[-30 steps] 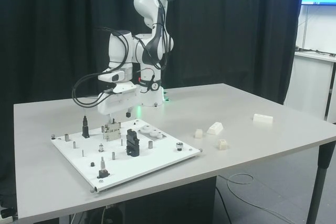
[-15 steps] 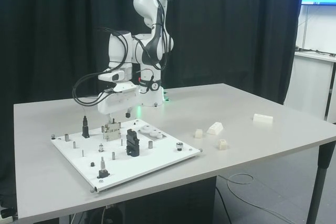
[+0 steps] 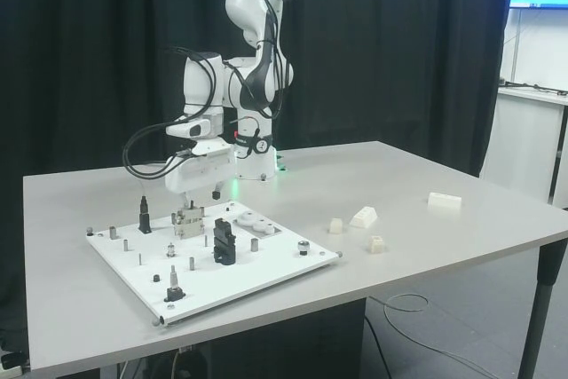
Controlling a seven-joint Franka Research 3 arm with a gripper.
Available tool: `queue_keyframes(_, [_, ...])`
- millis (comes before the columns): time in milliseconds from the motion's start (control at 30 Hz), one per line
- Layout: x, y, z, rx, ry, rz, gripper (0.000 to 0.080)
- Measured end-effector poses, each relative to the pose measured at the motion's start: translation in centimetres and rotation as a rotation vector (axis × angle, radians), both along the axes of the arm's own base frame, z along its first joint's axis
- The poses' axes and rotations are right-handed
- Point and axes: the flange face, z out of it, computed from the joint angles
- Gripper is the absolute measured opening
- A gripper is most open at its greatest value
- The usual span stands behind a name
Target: Insert waterproof.
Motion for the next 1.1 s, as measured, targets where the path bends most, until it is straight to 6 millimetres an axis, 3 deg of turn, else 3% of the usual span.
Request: queue_keyframes(1100, [-0.25, 0.04, -0.11, -0.004, -0.012, 0.009, 0.08])
